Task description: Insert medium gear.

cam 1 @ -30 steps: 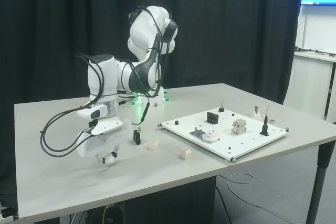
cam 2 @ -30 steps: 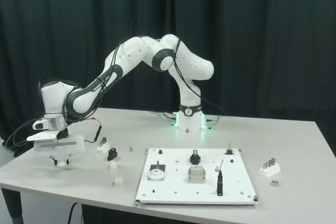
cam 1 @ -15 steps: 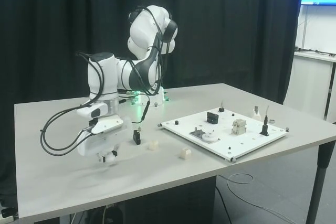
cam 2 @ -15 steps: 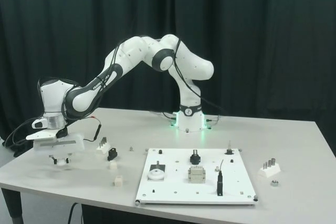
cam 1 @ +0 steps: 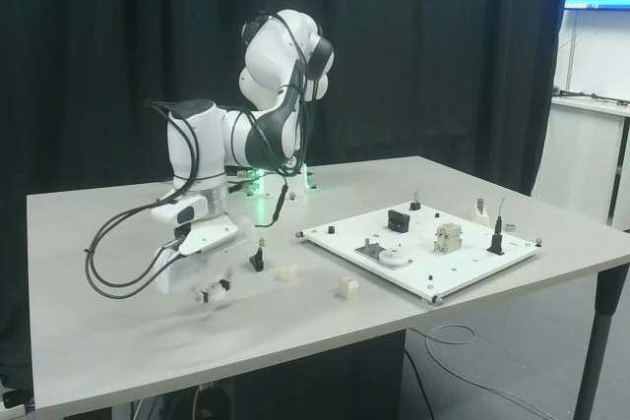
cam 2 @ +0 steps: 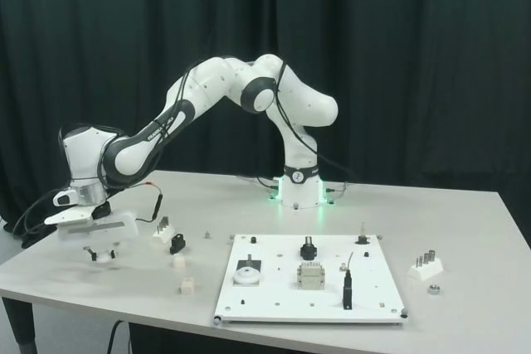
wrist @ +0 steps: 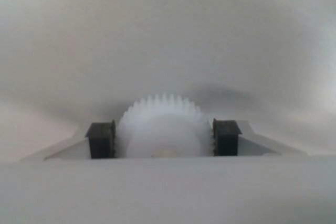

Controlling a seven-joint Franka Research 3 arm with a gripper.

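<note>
In the wrist view, the claw (wrist: 164, 139) is clamped on a white toothed plastic medium gear (wrist: 164, 129), one black finger pad (wrist: 100, 139) pressing each side, with blurred grey bench surface beneath. In the first room view, the white arm (cam 1: 258, 130) holds the gear (cam 1: 209, 293) just above the grey bench (cam 1: 118, 331), well apart from the white square assembly board (cam 1: 423, 243). In the second room view, the claw (cam 2: 101, 254) hangs near the bench's far end from the board (cam 2: 309, 283). The step in hand looks like carrying the lifted gear; next it likely needs travel over to the board, then alignment above a free peg before lowering.
</note>
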